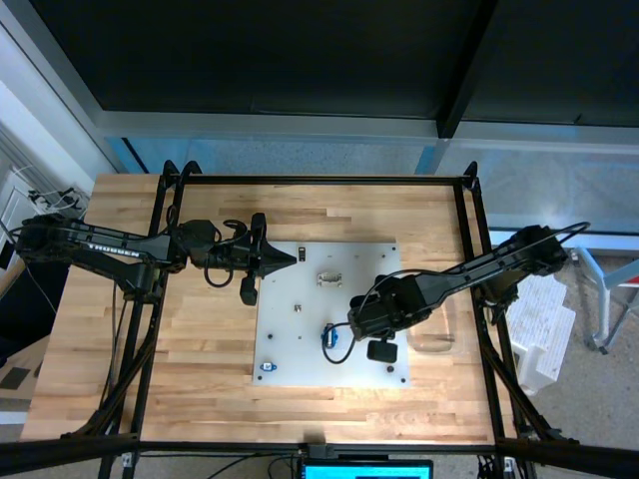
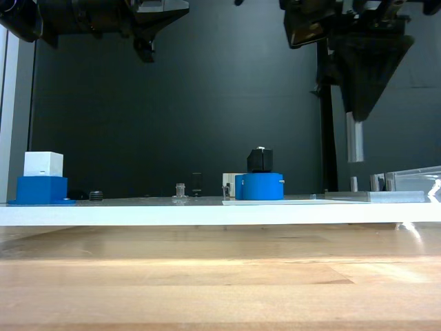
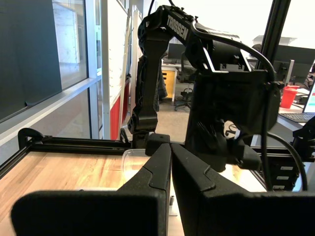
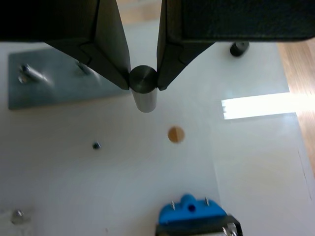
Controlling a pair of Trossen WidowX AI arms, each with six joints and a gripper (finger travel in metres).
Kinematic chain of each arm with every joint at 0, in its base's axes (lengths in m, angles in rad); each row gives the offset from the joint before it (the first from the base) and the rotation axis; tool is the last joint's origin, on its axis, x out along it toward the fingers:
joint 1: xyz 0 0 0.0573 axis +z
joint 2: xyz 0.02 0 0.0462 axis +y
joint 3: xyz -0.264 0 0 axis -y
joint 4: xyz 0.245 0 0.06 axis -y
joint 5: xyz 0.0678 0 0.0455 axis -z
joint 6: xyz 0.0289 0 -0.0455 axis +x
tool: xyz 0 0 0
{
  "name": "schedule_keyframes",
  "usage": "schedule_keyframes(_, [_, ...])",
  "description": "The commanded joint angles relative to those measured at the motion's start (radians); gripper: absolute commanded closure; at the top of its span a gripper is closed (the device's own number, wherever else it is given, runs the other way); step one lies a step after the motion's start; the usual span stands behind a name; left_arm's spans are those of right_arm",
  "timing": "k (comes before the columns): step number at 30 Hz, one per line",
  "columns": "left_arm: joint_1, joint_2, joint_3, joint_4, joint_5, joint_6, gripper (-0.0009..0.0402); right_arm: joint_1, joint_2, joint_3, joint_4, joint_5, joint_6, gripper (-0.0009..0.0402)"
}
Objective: Pick the 16mm cylinder and install on the taskboard
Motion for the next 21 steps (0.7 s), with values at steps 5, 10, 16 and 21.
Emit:
schedule_keyframes(5, [0.0, 0.0, 0.0, 0.0, 0.0, 0.0, 0.0393, 0.002, 0.026, 0.005, 0.038, -0.005, 0.0, 0.0393])
schedule_keyframes(10, [0.0, 0.0, 0.0, 0.001, 0.0, 0.0, 0.0393, 0.005, 0.046, 0.006, 0.064, -0.008, 0.0, 0.0393])
schedule_keyframes(16, [0.0, 0.0, 0.0, 0.0, 0.0, 0.0, 0.0393, 0.006, 0.069, 0.006, 0.098, -0.007, 0.008, 0.0393])
schedule_keyframes(21, [0.0, 0.0, 0.0, 0.0, 0.0, 0.0, 0.0393, 0.012, 0.089, 0.005, 0.101, -0.007, 0.023, 0.0393])
